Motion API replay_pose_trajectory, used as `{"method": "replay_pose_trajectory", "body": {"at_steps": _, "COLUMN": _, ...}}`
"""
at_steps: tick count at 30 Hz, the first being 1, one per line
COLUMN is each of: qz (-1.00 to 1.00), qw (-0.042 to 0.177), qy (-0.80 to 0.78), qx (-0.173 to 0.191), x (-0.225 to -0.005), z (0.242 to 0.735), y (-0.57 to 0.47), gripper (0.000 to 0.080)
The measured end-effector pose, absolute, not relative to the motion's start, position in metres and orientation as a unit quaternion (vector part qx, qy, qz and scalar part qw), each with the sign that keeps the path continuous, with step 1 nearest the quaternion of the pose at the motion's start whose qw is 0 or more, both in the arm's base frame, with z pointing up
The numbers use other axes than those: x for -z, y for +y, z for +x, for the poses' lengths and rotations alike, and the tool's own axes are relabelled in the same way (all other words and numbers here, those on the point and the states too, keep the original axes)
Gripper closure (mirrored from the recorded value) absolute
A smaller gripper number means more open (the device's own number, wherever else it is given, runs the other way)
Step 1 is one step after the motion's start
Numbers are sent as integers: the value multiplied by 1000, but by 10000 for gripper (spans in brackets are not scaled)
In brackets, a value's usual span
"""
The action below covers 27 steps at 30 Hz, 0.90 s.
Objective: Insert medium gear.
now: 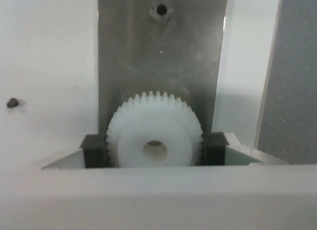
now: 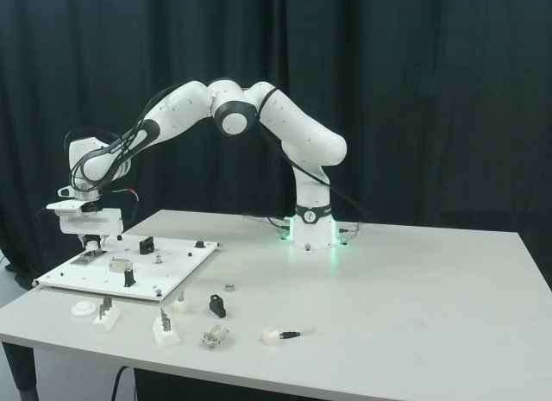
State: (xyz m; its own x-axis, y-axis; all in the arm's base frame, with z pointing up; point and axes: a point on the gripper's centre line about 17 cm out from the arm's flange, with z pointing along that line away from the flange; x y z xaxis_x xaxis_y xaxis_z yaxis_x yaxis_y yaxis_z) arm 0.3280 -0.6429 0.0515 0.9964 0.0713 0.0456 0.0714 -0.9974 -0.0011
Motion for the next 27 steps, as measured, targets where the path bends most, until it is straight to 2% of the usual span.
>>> {"method": "replay_pose_trajectory", "body": {"at_steps": 27, "qz": -999, "qw": 1, "qy": -36, "qx": 35, "x": -51, "z": 337, "y": -642, "gripper": 403}}
